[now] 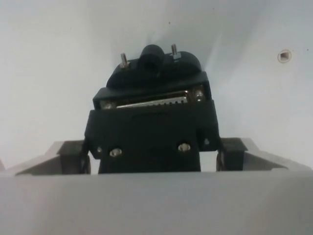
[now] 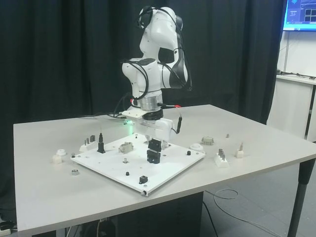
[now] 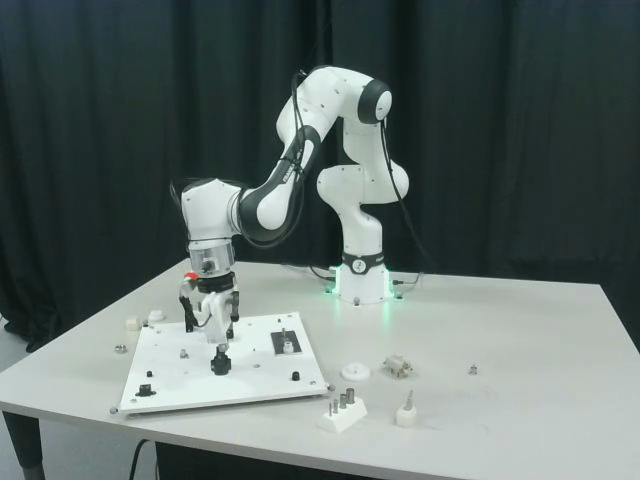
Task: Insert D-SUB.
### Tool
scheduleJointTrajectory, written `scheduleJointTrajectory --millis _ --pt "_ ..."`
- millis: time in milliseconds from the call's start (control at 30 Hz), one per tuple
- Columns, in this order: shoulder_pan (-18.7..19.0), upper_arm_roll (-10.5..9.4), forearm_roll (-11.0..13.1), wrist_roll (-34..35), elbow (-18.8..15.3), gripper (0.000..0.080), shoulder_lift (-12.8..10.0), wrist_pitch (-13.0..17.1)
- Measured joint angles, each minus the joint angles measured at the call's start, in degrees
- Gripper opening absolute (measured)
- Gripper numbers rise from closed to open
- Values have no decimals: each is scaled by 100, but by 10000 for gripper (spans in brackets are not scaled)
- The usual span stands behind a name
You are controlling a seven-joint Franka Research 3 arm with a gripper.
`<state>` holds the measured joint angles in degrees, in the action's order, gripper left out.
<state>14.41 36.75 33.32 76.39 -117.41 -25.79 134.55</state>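
Grey table (image 2: pixel 256 133) carries white board (image 2: pixel 168 170), arm base (image 3: pixel 362 285), small white fixtures (image 3: pixel 342 415).

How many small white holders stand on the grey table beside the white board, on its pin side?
2: a wider white holder with several pins, nearest the white board, and a smaller holder with one pin. Others may be hidden.

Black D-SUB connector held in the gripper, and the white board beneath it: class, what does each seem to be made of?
The black D-SUB connector looks like moulded matt plastic, dull with rounded edges; its front shell and small screws glint, so probably metal. The white board looks like a flat, smooth painted or plastic plate, though which one cannot be told. The gripper holds the connector.
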Motion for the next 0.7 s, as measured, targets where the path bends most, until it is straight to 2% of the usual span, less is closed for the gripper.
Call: scheduleJointTrajectory --millis 700 --pt "0 43 -2 39 -4 568 -5 114"
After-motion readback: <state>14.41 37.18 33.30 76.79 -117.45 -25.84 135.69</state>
